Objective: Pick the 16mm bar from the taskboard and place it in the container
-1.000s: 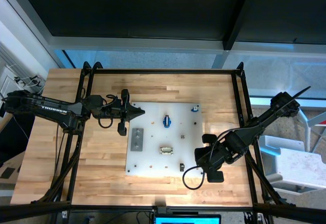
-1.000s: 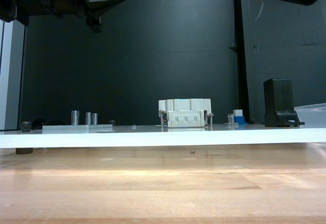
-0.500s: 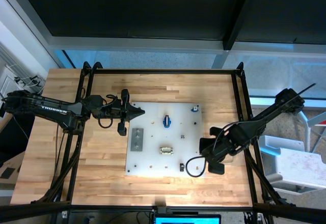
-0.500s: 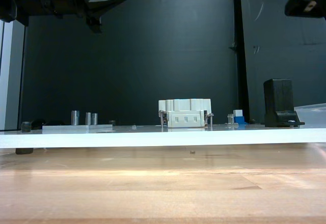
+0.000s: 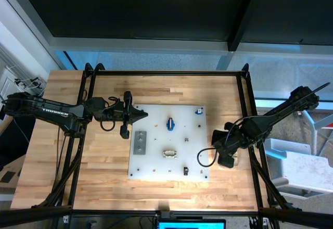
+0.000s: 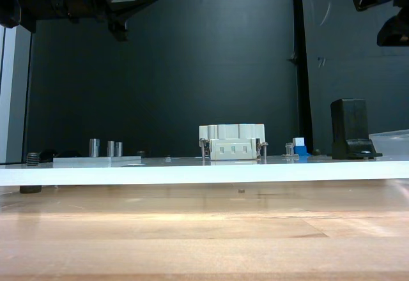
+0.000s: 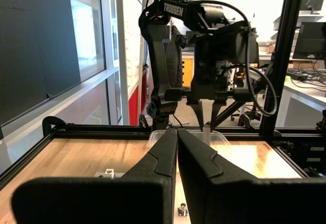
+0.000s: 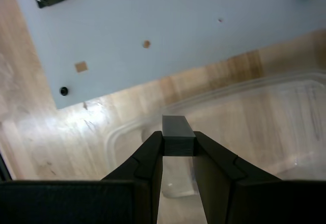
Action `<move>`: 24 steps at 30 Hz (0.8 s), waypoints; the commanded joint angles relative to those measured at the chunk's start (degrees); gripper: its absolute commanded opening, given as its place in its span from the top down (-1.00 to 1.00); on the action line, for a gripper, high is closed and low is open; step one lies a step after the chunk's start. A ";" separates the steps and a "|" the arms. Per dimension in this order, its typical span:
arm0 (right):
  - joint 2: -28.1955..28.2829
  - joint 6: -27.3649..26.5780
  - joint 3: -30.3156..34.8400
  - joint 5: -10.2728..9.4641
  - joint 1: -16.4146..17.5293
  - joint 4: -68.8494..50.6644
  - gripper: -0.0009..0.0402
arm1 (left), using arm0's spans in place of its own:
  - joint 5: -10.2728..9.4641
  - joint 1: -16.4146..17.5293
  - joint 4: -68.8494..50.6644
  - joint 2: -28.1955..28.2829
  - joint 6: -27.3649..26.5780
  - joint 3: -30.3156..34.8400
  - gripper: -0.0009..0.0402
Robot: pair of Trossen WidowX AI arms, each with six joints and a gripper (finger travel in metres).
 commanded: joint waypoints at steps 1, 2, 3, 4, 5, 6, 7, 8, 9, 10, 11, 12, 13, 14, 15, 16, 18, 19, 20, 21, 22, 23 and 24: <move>-2.01 -0.07 -1.99 -0.22 -0.02 0.04 0.77 | 0.02 0.02 0.00 0.00 0.00 0.02 0.96; -2.67 -0.07 -2.60 -0.22 -0.02 0.00 0.77 | 0.02 0.02 -0.02 0.00 0.00 0.02 0.96; -3.32 -0.07 -3.19 -0.22 -0.04 0.00 0.77 | 0.00 0.00 0.00 0.00 0.00 0.02 0.96; -3.96 -0.07 -3.72 -0.22 -0.04 -0.02 0.77 | 0.00 0.00 0.00 0.00 0.00 0.02 0.96; -4.66 -0.07 -4.35 -0.24 -0.04 0.00 0.77 | 0.02 0.02 0.00 0.00 0.00 0.02 0.96; -5.29 -0.04 -4.98 -0.24 -0.04 0.00 0.77 | 0.02 0.02 0.00 0.00 0.00 0.02 0.96; -6.03 -0.07 -5.66 -0.24 -0.04 0.00 0.77 | 0.02 0.00 0.00 0.00 0.00 0.02 0.96; -6.75 -0.04 -6.36 -0.24 -0.07 0.00 0.77 | 0.00 0.00 0.00 0.00 0.00 0.02 0.96; -7.43 -0.04 -7.06 -0.24 -0.07 0.00 0.77 | 0.02 0.02 0.00 0.00 0.00 0.02 0.96; -8.02 -0.04 -7.67 -0.24 -0.07 -0.02 0.77 | 0.00 0.02 0.00 0.00 0.00 0.02 0.96; -8.68 -0.07 -8.28 -0.28 -0.07 -0.02 0.77 | 0.02 0.00 -0.02 0.00 0.00 0.02 0.96; -9.31 -0.09 -8.92 -0.48 -0.07 0.00 0.77 | 0.02 0.00 -0.02 0.00 0.00 0.02 0.96; -9.92 -0.07 -9.60 -0.52 -0.07 0.00 0.77 | 0.00 0.02 0.00 0.00 0.00 0.02 0.96; -10.58 -0.07 -10.32 -0.50 -0.07 -0.02 0.77 | 0.02 0.02 0.00 0.00 0.00 0.02 0.96; -11.17 -0.11 -10.99 -0.50 -0.07 -0.04 0.77 | 0.02 0.00 0.00 0.00 0.00 0.02 0.96; -11.74 -0.22 -11.67 -0.52 -0.07 -0.07 0.77 | 0.00 0.00 0.00 0.00 0.00 0.02 0.96; -12.81 -0.26 -12.98 -0.52 -0.07 -0.07 0.77 | 0.02 0.02 0.00 0.00 0.00 0.02 0.96; -13.35 -0.24 -13.62 -0.52 -0.07 -0.07 0.77 | 0.02 0.02 0.00 0.00 0.00 0.02 0.96; -13.77 -0.24 -14.25 -0.50 -0.07 -0.04 0.77 | 0.02 0.00 0.00 0.00 0.00 0.02 0.96; -14.19 -0.24 -14.82 -0.52 -0.07 -0.04 0.77 | 0.00 0.00 0.00 0.00 0.00 0.02 0.96; -14.49 -0.24 -15.30 -0.52 -0.07 -0.04 0.77 | 0.00 0.02 0.00 0.00 0.00 0.02 0.96; -14.73 -0.24 -15.69 -0.50 -0.07 -0.04 0.77 | 0.02 0.02 0.00 0.00 0.00 0.02 0.96; -14.93 -0.24 -16.02 -0.52 -0.07 -0.04 0.77 | 0.02 0.00 0.00 0.00 0.00 0.02 0.96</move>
